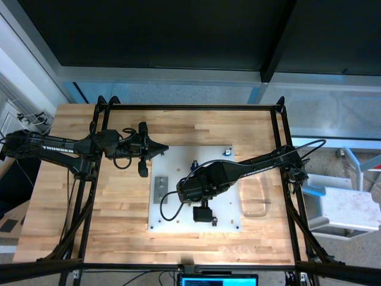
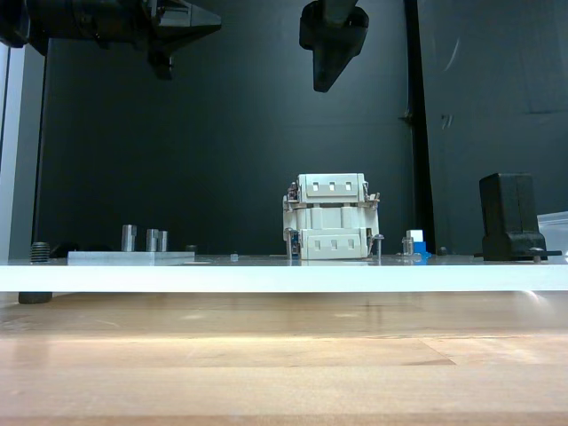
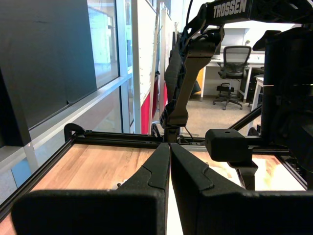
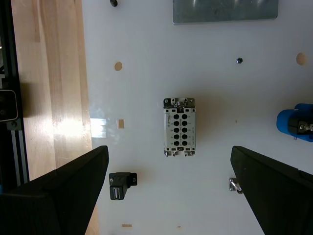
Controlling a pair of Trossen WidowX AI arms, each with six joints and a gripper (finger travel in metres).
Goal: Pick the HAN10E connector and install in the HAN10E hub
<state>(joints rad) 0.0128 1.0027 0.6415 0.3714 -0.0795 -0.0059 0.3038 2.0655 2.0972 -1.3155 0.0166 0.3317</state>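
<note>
Right gripper (image 2: 327, 62) is hanging high over the middle of the white task board (image 1: 178, 156), pointing straight down. Its fingers (image 4: 68, 193) are spread wide with nothing between them.

The HAN10E connector (image 4: 179, 127) is lying directly beneath that gap, well below the fingertips and not touching them. It is facing up, showing two rows of dark pin holes and metal hardware at both ends.

In the low view, the connector (image 2: 331, 188) is sitting on top of the HAN10E hub (image 2: 335, 241) as one pale stack standing on the board. I cannot tell whether it is fully seated.

Around the stack:
- Grey metal plate (image 4: 225, 11) is lying to the left.
- Blue plug (image 4: 296, 122) is standing on the far side.
- Small black block (image 4: 122, 180) is sitting near and to the right. None of these is touching the stack.

Left gripper (image 1: 158, 149) is hovering high over the wooden table (image 1: 119, 202), just off the board's far-left corner and pointing right. Its fingers (image 3: 159, 169) are pressed together on nothing. It is well apart from the connector.
</note>
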